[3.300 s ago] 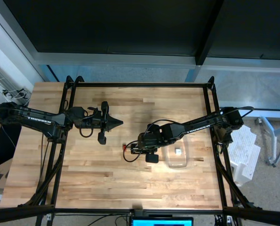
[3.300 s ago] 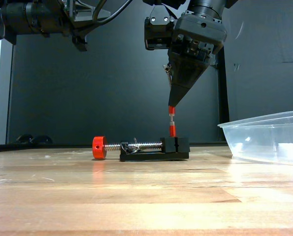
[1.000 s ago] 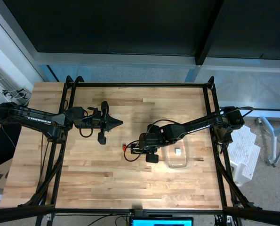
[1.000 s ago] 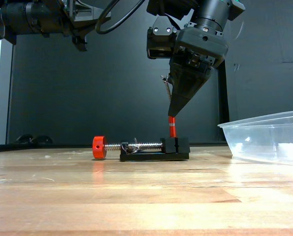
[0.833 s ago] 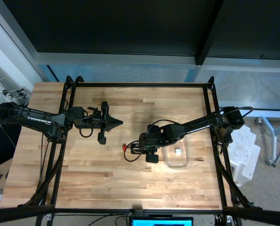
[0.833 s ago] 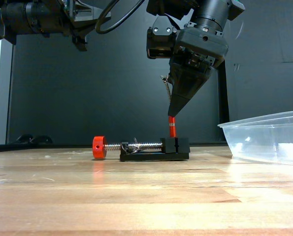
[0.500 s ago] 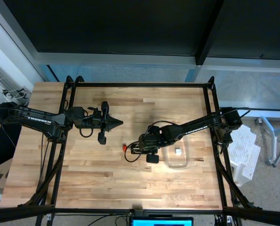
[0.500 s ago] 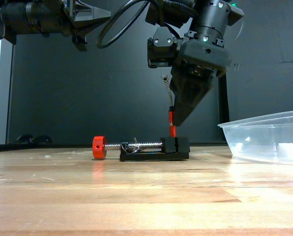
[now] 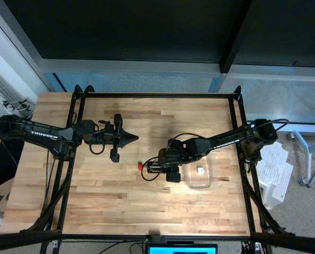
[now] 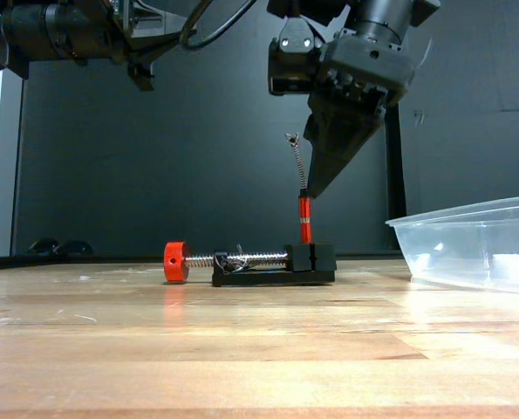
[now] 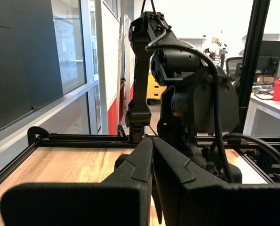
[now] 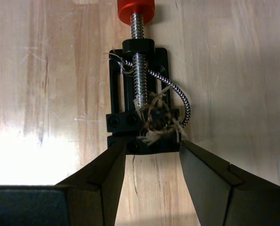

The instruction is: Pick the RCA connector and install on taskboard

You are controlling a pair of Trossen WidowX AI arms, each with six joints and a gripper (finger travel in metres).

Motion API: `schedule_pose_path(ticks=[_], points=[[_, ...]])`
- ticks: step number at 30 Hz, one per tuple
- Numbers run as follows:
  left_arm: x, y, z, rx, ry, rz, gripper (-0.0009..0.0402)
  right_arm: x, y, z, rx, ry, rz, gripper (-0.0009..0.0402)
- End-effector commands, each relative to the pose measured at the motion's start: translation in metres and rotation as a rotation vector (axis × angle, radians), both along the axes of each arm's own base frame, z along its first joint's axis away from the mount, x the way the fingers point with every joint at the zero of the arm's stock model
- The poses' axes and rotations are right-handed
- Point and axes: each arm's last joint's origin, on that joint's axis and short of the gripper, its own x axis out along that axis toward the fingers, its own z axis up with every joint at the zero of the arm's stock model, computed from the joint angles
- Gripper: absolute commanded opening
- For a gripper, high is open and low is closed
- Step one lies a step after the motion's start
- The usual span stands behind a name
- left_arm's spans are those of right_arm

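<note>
The pale wooden table (image 9: 120, 206), laid in long planks and marked with fine scratches, sat inside a black metal frame (image 9: 157, 96), with a dark panel (image 9: 120, 26) beyond its 12 o'clock edge. Near the table's middle lay the taskboard (image 10: 272, 266), its red knob (image 10: 176, 262) pointing toward 9 o'clock in the high view and a silvery threaded screw (image 12: 139, 89) running along its top. The RCA connector (image 10: 304, 218) stood upright in the block's end away from the knob, and a braided cable (image 12: 172, 89) curled off it. The right gripper (image 10: 305, 187) hung directly over the connector, tip right at its top; whether they touched could not be told. Its fingers (image 12: 104, 174) were spread apart and gripped nothing. A clear plastic tray (image 10: 468, 244) sat at the taskboard's 3 o'clock, near but apart. The left gripper (image 9: 132, 138) hovered at the taskboard's 10 o'clock, well apart, jaws pressed together. Its wrist view looked past the right arm (image 11: 191, 94) to glass partitions (image 11: 74, 52) and office desks (image 11: 271, 101).
</note>
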Motion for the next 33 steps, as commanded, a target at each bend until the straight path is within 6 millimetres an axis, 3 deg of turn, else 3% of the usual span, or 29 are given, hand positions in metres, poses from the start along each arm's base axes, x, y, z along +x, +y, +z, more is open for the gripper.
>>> schedule_pose_path(ticks=[1, 12, 26, 33], points=[[0.0, 0.0, 0.0, 0.0, 0.0, 0.0, 0.0, -0.002, 0.0, 0.005, 0.001, -0.01, 0.0, 0.0169], [0.0, 0.0, 0.0, 0.0, 0.0, 0.0, 0.0, -0.004, 0.001, 0.011, 0.044, -0.017, 0.023, 0.0169], [0.0, 0.0, 0.0, 0.0, 0.0, 0.0, 0.0, -0.028, -0.014, 0.057, 0.033, -0.167, 0.06, 0.0169], [0.0, 0.0, 0.0, 0.0, 0.0, 0.0, 0.0, -0.045, -0.023, 0.074, 0.018, -0.335, 0.091, 0.0169]])
